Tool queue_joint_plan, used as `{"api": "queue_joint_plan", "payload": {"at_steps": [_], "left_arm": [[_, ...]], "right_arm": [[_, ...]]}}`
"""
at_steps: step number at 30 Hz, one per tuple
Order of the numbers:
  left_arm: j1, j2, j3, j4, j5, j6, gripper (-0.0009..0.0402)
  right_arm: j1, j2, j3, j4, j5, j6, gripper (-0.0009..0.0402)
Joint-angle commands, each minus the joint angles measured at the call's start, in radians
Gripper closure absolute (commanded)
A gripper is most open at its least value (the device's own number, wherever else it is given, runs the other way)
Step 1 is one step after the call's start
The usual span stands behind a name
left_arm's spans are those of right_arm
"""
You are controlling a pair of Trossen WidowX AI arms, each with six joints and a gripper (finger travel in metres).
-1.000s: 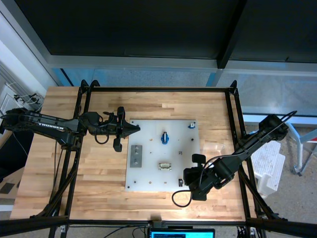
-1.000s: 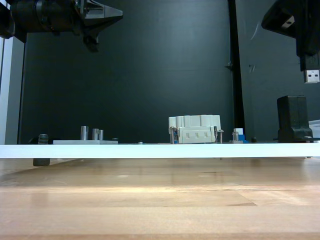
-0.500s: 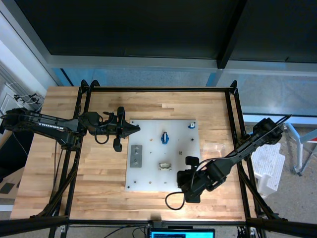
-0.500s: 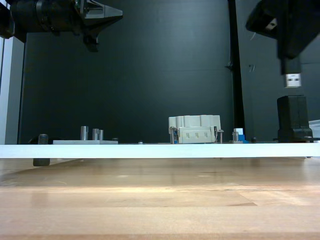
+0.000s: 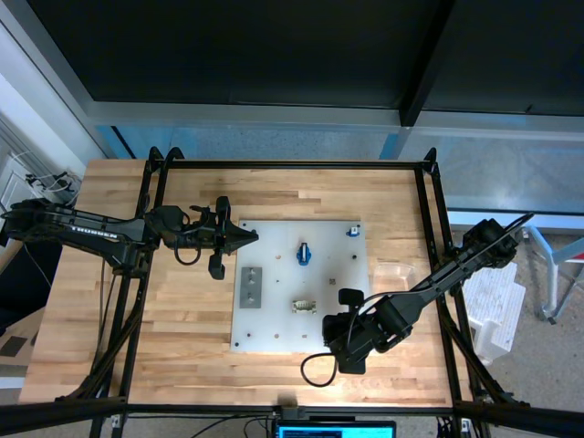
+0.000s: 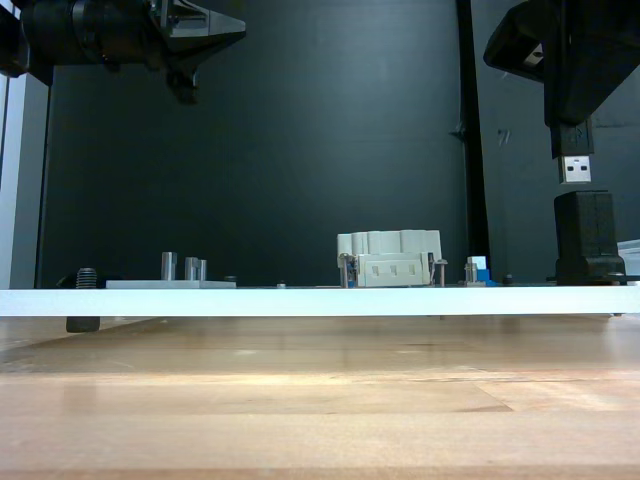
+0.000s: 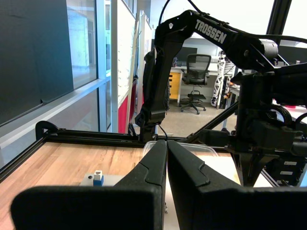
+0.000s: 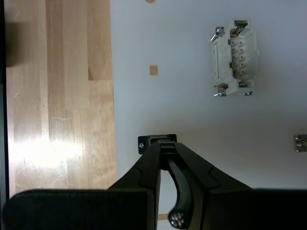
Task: Pick the USB connector and install on taskboard
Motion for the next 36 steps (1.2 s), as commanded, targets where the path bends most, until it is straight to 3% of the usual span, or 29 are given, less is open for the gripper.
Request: {"api": "queue_joint_plan", "payload": {"at_steps": [1,31,36], "left_arm": [[0.0,0.0,0.0,0.0,0.0,0.0,0.0393],[0.0,0.0,0.0,0.0,0.0,0.0,0.0393],[0.0,0.0,0.0,0.0,0.0,0.0,0.0393]], "right_arm": [[0.0,0.0,-0.009,0.008,0.0,0.002,0.0393],[0.007,0.002,-0.066,0.058,-0.002,-0.003,0.0393],[0.008,0.016,-0.098,0.1,-0.022,-0.007,0.0393]]}}
